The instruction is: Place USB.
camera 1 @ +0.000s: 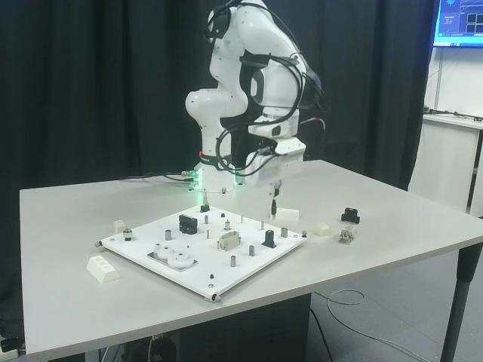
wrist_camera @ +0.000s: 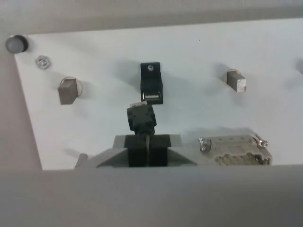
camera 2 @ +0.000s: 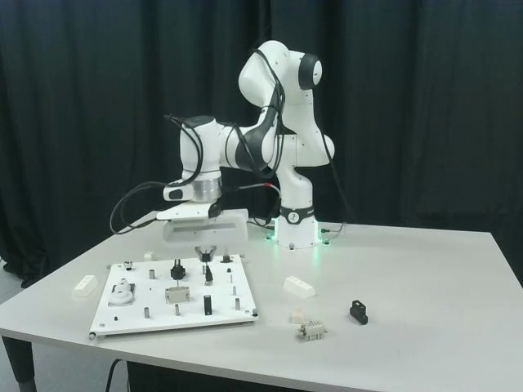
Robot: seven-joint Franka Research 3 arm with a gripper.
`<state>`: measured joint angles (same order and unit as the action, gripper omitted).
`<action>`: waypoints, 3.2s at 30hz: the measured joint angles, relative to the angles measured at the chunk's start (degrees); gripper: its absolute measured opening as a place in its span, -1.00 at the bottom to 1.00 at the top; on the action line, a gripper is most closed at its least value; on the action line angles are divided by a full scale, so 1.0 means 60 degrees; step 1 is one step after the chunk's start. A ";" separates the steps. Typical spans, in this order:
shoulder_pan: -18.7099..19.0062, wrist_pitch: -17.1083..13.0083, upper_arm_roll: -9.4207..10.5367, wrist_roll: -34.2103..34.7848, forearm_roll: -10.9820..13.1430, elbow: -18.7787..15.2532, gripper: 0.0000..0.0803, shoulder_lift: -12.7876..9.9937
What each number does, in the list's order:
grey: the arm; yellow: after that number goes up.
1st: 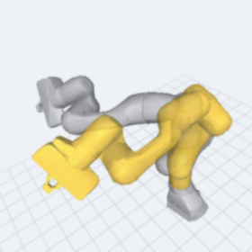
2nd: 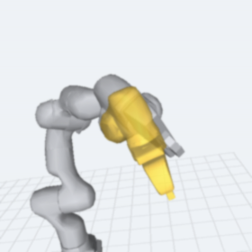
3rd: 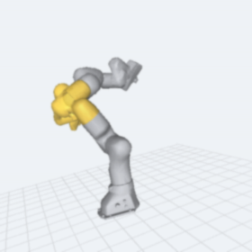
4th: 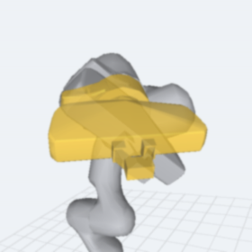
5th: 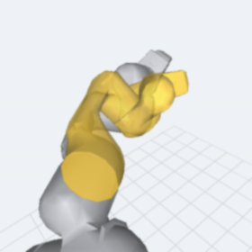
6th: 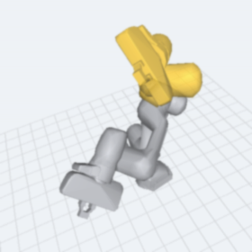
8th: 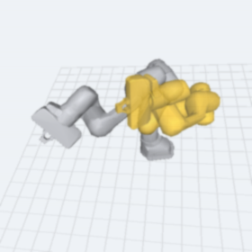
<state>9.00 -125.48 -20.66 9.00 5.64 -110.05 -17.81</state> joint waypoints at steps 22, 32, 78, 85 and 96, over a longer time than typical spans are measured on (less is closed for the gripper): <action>-0.0001 0.0363 -0.0065 0.0000 -0.0110 0.0215 -0.98 0.0178; -0.0001 0.0363 -0.0044 0.0000 -0.0104 0.0218 -0.98 0.0178; 0.3497 -0.0081 0.0291 0.2619 0.0971 -0.1778 -0.98 0.0708; 0.3951 -0.0556 0.0291 0.2962 0.0947 -0.2129 -0.98 0.0710; 0.4309 -0.0990 0.0291 0.3445 0.0825 -0.2377 -0.98 0.0714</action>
<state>34.85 -131.42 -18.92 29.67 10.60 -124.32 -13.52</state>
